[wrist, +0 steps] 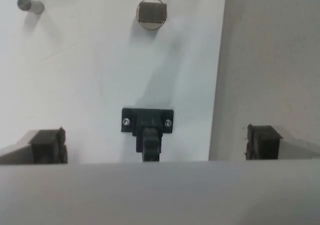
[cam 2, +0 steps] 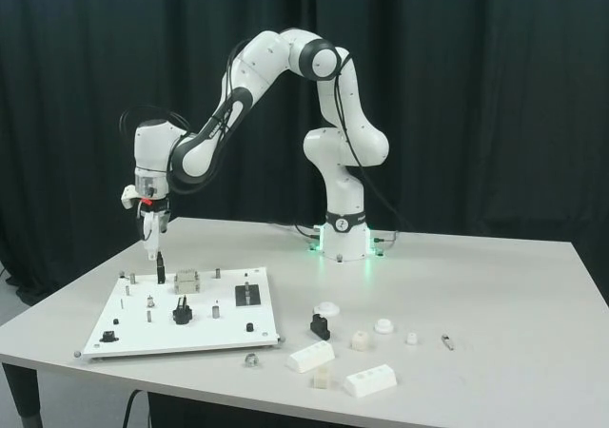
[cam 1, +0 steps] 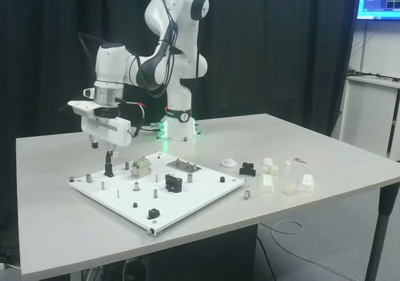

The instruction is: Remove USB.

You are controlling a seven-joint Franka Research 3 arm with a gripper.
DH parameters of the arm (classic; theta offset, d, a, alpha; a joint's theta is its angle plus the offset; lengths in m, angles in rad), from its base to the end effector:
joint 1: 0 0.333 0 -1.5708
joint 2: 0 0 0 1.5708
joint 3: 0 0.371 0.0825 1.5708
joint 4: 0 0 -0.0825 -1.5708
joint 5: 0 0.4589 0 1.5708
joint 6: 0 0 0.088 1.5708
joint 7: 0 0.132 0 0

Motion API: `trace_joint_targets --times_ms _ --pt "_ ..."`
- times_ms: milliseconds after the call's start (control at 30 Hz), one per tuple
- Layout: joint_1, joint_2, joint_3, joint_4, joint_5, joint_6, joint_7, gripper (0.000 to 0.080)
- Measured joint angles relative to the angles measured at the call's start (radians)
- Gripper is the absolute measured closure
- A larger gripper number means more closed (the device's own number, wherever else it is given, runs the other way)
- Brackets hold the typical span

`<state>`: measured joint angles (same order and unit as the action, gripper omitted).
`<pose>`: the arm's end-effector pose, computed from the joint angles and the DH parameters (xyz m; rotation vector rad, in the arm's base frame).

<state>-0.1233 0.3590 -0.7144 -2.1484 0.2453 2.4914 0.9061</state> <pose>0.4322 -0.4739 0.2517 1.7928 -2.4878 0.1405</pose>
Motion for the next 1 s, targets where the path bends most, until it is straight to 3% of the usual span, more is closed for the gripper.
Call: trace_joint_targets --times_ms 733,767,1000 --pt "0.000 0.007 0.001 0.007 0.000 -0.035 -0.020 0.0003" --pt "0.000 0.007 0.001 0.007 0.000 -0.038 -0.020 0.0092" --pt "0.000 0.007 0.001 0.007 0.000 -0.052 -0.020 0.0092"
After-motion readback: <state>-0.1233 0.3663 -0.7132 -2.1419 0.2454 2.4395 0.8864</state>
